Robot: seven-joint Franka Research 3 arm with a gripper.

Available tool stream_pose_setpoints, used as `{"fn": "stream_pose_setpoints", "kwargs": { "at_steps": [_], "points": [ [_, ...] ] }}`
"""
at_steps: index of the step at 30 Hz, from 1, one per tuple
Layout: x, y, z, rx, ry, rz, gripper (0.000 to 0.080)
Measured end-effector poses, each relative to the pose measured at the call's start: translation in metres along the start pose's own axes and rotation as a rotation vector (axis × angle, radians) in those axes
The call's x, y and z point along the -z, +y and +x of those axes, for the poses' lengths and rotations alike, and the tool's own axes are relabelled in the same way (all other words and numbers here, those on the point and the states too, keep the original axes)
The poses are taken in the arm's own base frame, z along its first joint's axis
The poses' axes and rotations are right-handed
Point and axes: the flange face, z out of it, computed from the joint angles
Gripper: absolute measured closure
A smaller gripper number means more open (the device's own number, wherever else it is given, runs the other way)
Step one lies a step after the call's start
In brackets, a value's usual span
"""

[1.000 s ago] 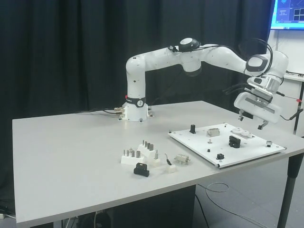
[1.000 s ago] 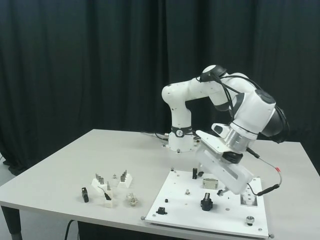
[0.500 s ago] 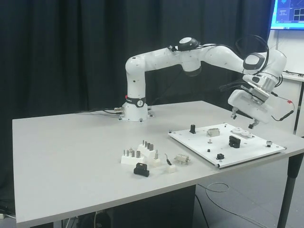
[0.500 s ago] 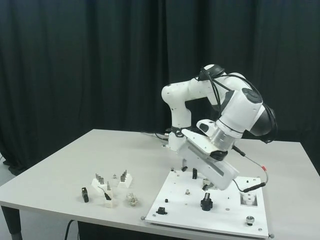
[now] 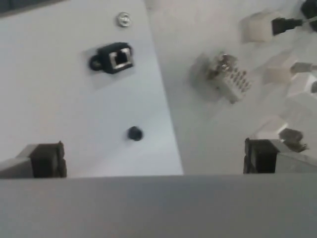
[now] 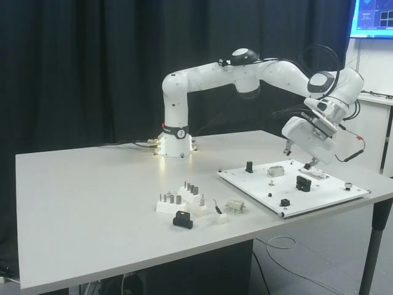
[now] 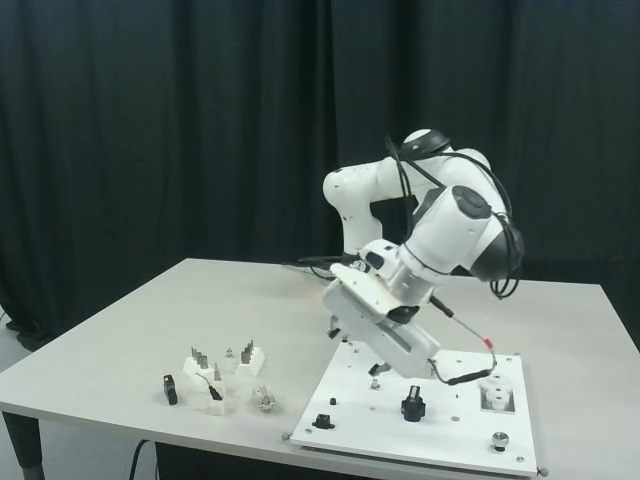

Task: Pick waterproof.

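– Black curtain behind, grey table (image 6: pixel 92 196) in front. What is on it?
– White Franka arm bolted at the far side. White flat square board (image 6: pixel 319 198) on the table near one end. Group of white blocks holding grey upright pegs (image 6: pixel 183 198) on the bare table, apart from the board.
– Gripper (image 6: pixel 297 158)?
– Hangs tilted above the board, touching nothing. In the wrist view the two black fingertips (image 5: pixel 47 158) stand wide apart with nothing between them.
– What is below it?
– The wrist view shows the board's edge. On the board: black rectangular socket with a square opening (image 5: pixel 115 58) and a small black round knob (image 5: pixel 134 133).
– The waterproof part?
– I cannot say for certain which it is. Best match: small grey-white connector with rows of pins (image 5: pixel 225 77), lying on its side on the bare table just beside the board's edge, between the board and the white blocks. First room view places it here (image 6: pixel 235 206). It lies free, well apart from the fingers.
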Motion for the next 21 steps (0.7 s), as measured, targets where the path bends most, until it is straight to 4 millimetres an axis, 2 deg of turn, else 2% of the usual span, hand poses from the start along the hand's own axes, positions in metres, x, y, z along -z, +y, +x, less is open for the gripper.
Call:
{"fn": "stream_pose_setpoints", "kwargs": {
  "at_steps": [10, 21],
  "points": [
    [-0.030, 0.011, 0.016, 0.149, 0.003, -0.029, 0.0003],
    [-0.058, 0.024, 0.026, 0.460, 0.012, -0.031, 0.0003]
  ]
}}
